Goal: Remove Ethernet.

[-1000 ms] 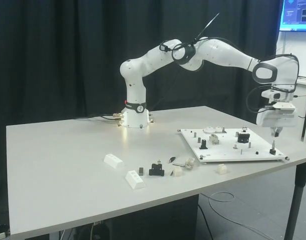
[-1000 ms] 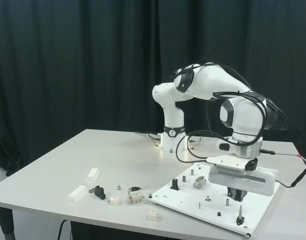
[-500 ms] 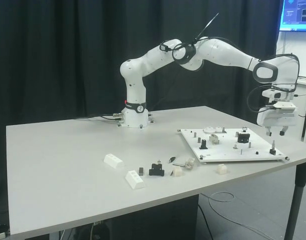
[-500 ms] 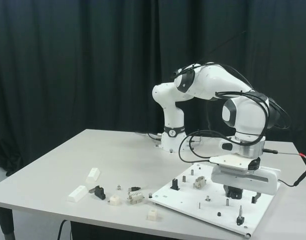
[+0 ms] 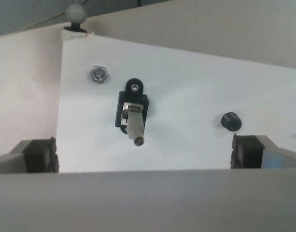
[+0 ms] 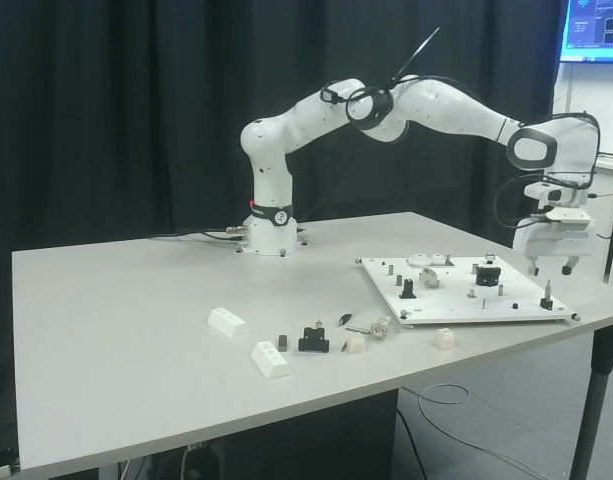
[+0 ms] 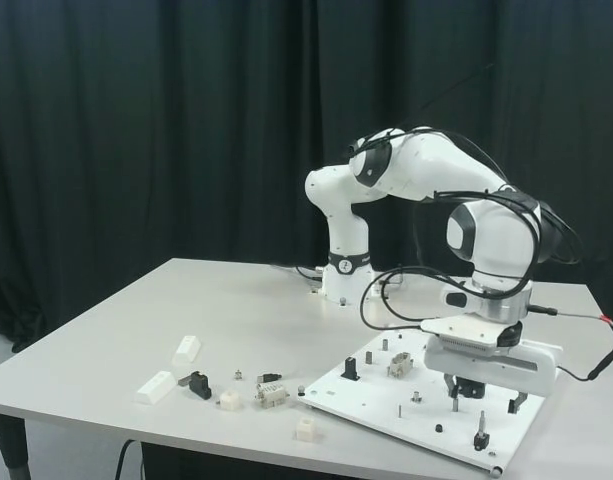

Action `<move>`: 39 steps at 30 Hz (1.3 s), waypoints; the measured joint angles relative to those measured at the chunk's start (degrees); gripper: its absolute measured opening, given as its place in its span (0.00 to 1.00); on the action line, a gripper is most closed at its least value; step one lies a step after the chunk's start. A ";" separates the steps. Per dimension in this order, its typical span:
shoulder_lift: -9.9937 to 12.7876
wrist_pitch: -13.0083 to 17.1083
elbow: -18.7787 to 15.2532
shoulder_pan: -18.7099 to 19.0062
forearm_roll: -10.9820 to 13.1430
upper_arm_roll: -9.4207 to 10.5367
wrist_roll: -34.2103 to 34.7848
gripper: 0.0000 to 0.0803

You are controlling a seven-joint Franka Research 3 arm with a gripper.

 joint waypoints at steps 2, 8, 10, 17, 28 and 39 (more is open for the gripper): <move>0.25 0.14 -0.06 0.12 0.00 0.00 -0.01 0.99; 1.09 0.97 -0.13 0.41 0.00 0.00 -0.22 1.00; 1.31 1.14 -0.15 0.45 0.00 0.00 -0.32 1.00; 1.97 1.31 -0.27 0.43 0.00 0.00 -0.59 1.00; 2.58 1.65 -0.82 0.34 0.07 0.00 -0.78 1.00; 3.28 2.14 -0.84 0.20 0.10 0.01 -0.83 1.00</move>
